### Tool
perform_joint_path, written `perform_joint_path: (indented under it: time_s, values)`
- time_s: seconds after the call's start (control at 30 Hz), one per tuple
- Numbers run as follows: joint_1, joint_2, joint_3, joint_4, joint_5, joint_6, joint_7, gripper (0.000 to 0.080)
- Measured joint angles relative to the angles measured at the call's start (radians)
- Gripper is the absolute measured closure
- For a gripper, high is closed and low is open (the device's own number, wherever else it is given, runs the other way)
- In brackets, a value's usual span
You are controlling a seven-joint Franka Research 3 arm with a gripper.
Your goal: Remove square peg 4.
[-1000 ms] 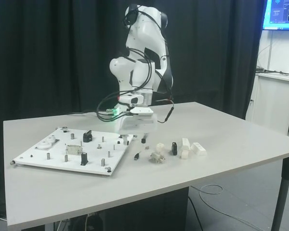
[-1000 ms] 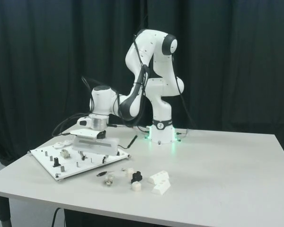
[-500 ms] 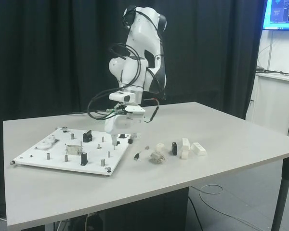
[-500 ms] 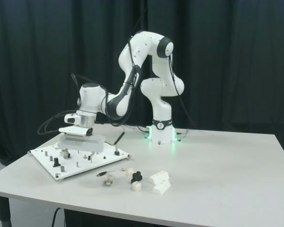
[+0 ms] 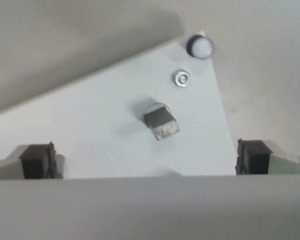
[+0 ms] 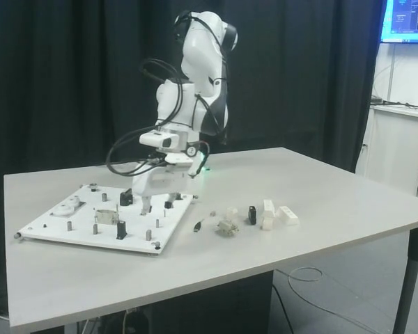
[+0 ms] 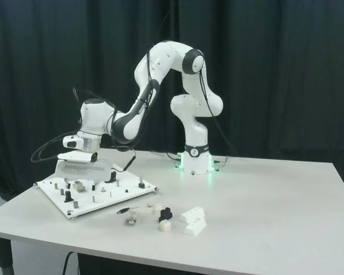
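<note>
In the wrist view a small grey square peg (image 5: 161,124) stands in the white board (image 5: 90,130) near one corner, beside a screw (image 5: 181,78) and a round corner foot (image 5: 200,46). My gripper (image 5: 145,159) is open, its black fingertips (image 5: 37,161) wide apart, and the peg lies ahead of the gap, untouched. In the room views the gripper (image 6: 157,204) (image 7: 83,176) hangs low over the far part of the board (image 6: 76,229) (image 7: 103,200). It holds nothing.
Several short pegs and black parts (image 6: 122,228) stand up from the board. Loose white blocks (image 6: 268,212) (image 7: 192,220) and small black pieces (image 6: 252,214) (image 7: 165,215) lie on the grey table (image 6: 320,202) right of the board. The arm's base (image 7: 196,163) stands behind.
The arm has swung left from the board's right edge, past the loose parts, to over the board's far side. The gripper stayed low and carries nothing.
</note>
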Motion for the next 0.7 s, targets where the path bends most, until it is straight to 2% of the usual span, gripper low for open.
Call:
perform_joint_path:
  time_s: [0.2, 0.33, 0.5, 0.7]
  values:
    - [-0.057, 0.027, 0.039, 0.059, 0.001, -0.067, -0.016, 0.0003]
    - [-0.099, 0.045, 0.072, 0.099, 0.010, -0.100, -0.085, 0.0003]
    - [-0.139, 0.070, 0.098, 0.137, 0.024, -0.113, -0.197, 0.0003]
    - [-0.161, 0.096, 0.103, 0.163, 0.044, -0.121, -0.282, 0.0003]
